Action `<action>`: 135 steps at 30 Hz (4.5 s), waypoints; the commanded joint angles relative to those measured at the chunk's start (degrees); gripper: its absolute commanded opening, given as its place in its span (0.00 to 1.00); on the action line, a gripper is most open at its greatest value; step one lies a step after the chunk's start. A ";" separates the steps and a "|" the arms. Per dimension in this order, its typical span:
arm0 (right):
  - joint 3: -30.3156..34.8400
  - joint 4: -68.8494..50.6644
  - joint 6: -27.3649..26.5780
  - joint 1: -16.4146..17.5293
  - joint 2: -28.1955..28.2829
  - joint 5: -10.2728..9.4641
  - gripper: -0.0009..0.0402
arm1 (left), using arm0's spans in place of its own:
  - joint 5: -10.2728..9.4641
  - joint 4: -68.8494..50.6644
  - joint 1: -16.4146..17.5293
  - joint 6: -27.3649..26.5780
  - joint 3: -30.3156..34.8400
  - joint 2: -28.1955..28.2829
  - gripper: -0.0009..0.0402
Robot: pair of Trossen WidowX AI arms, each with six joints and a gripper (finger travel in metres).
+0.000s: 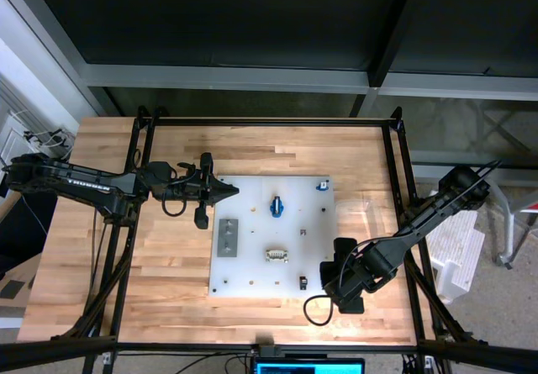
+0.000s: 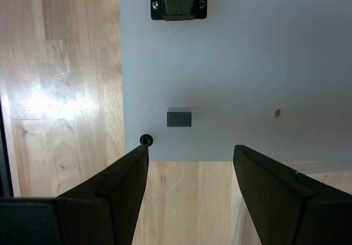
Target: Pick the 16mm bar and install on taskboard
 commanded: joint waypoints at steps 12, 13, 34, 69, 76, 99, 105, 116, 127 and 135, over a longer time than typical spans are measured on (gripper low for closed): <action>-1.64 2.93 -3.58 -3.30 -8.24 3.87 0.40 | 0.02 0.00 0.02 0.02 0.00 0.02 0.02; -2.16 3.48 -4.55 -4.13 -9.40 4.35 0.37 | 0.02 0.00 0.00 0.02 0.00 0.02 0.02; -9.79 18.12 -33.79 -28.83 -29.81 6.08 0.02 | 0.02 0.00 0.00 0.02 0.00 0.02 0.02; -34.88 72.39 -39.89 -42.12 -38.73 -9.05 0.02 | 0.02 0.00 0.00 0.02 0.00 0.02 0.02; -38.64 79.06 -38.71 -42.14 -38.73 -9.35 0.02 | 0.02 0.00 0.00 0.02 0.00 0.00 0.02; -42.07 83.08 -36.22 -42.10 -38.73 -9.27 0.02 | 0.02 0.00 0.00 0.02 0.00 0.00 0.02; -42.05 83.12 -36.17 -41.99 -38.73 -9.27 0.02 | 0.02 0.00 0.00 0.02 0.00 0.02 0.02; -42.03 83.12 -36.20 -41.99 -38.73 -9.25 0.02 | 0.02 0.00 0.00 0.02 0.00 0.02 0.02; -42.03 83.08 -36.20 -42.01 -38.73 -9.25 0.02 | 0.02 0.00 0.02 0.02 0.00 0.02 0.02; -42.05 83.03 -36.20 -42.01 -38.73 -9.25 0.02 | 0.02 0.00 0.02 0.02 0.00 0.00 0.02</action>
